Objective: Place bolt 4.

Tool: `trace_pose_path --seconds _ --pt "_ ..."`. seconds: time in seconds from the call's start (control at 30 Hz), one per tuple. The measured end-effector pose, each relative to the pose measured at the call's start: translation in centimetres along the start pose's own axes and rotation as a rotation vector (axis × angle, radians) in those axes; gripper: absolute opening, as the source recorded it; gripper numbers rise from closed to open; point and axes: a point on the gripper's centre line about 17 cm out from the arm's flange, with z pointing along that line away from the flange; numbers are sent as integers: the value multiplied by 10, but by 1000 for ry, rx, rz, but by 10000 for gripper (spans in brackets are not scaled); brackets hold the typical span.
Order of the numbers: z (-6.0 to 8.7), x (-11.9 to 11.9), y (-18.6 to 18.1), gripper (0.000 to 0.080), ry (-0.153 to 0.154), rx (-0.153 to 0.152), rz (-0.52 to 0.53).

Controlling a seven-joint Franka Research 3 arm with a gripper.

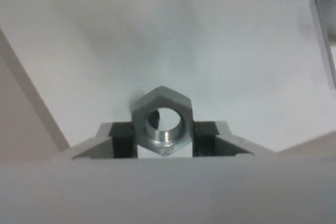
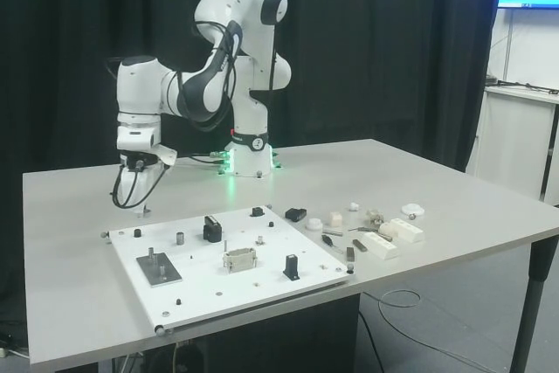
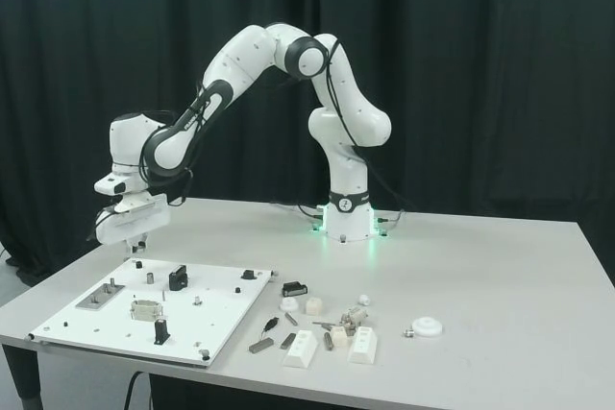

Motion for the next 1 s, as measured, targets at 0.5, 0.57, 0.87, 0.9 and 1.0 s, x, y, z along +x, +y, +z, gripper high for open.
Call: trace_pose_path --seconds 0.5,0.57,0.87,0.9,1.0 --pt "-9 79 -2 225 52 46 91" --pt "-10 89 -3 225 49 53 109" --pt "-21 132 -8 225 15 93 200" --pt "-22 137 -9 225 9 99 216" --pt "-26 149 -12 225 -10 115 256"
